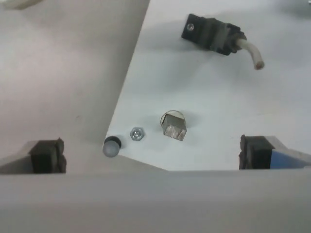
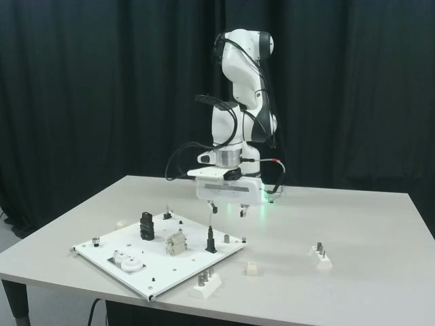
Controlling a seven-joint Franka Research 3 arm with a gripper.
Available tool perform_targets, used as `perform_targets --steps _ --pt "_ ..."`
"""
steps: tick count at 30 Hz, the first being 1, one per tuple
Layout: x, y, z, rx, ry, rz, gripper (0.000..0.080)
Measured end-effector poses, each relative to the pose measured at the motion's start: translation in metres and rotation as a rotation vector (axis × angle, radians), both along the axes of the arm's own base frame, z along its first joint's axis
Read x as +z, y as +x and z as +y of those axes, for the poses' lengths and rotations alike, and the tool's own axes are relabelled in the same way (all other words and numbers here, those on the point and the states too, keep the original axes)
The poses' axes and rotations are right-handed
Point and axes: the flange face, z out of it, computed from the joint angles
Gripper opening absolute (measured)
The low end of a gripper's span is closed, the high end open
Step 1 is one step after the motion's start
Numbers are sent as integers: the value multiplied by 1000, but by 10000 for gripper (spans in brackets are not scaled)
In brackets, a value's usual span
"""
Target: Pick square peg 2.
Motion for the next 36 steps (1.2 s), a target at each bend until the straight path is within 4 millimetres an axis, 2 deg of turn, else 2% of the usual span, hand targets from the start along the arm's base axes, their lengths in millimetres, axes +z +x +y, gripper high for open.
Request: perform_targets --steps 5,11,24,36 --pt "6 0 5 53 4 -5 800" --pt "18 1 21 98 10 -17 800" --pt "44 9 81 285 7 -48 800" --pt "50 12 133 386 -7 -53 800"
